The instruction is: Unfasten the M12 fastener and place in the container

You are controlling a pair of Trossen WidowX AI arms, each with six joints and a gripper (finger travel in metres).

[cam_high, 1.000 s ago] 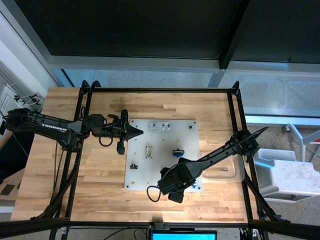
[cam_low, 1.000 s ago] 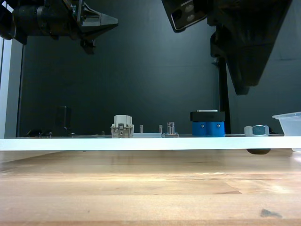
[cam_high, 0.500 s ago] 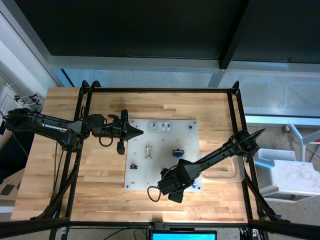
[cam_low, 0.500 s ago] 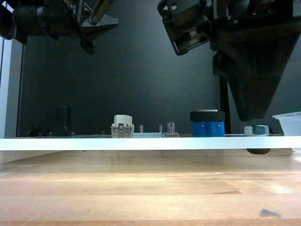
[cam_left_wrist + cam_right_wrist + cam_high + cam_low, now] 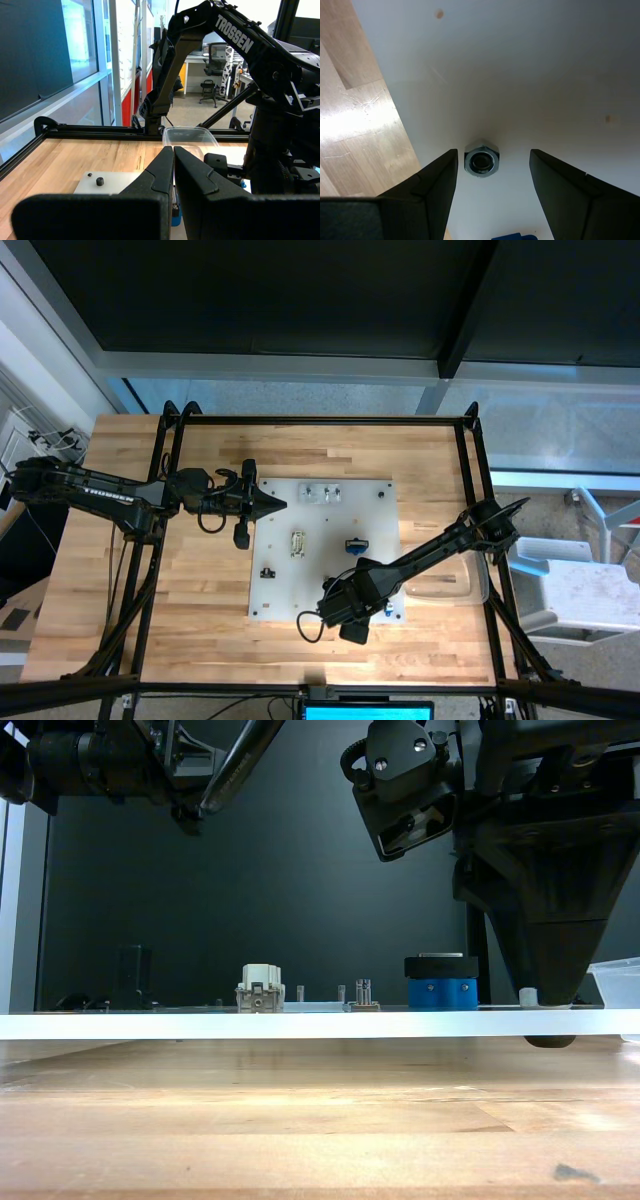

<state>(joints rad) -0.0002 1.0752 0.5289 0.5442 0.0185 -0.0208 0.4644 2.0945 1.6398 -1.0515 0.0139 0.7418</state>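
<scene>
The M12 fastener, a small silver hex nut with a dark core, sits low on its stud on the white board near the near right edge. My right gripper is open and lowered around it, one finger on each side, neither touching. In the low view the right gripper reaches down to board level and hides all but a sliver of the nut. The clear container stands just right of the board, with nothing in it. My left gripper hangs shut over the board's far left edge.
A blue connector stands mid-board just behind the right gripper. A grey connector and a silver post stand further left. A black post marks the far right corner. The black frame rail runs beside the container.
My right gripper has come down over the nut, from well above the board to board level, and now covers it in the low view. The left arm has not moved.
</scene>
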